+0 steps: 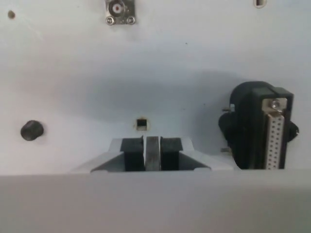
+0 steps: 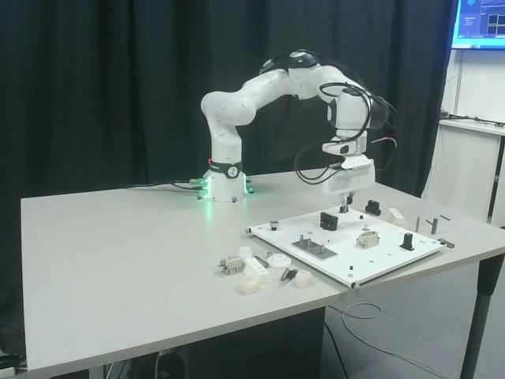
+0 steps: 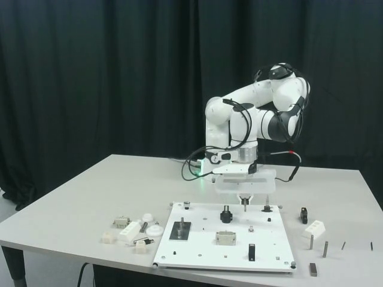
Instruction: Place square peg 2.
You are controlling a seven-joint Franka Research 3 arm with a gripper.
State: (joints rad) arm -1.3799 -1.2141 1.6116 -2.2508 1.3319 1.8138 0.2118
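Note:
My gripper (image 1: pixel 152 143) is shut on a slim grey square peg (image 1: pixel 152 154) that stands upright between the black pads (image 1: pixel 131 154). A small square hole (image 1: pixel 141 124) in the white board (image 1: pixel 73 73) lies just beyond the peg's tip. In the room views the gripper (image 2: pixel 345 197) (image 3: pixel 244 200) hangs a little above the far part of the board (image 2: pixel 379 260) (image 3: pixel 197 251), with the peg (image 3: pixel 244 207) pointing down.
A black multi-pin connector (image 1: pixel 257 126) (image 3: pixel 227 214) stands on the board close beside the hole. A black knob (image 1: pixel 32 130) sits on the other side. Loose white parts (image 2: pixel 260 268) (image 3: pixel 134 230) lie beside the board. More pegs (image 3: pixel 325 248) stand on the table (image 2: pixel 118 237).

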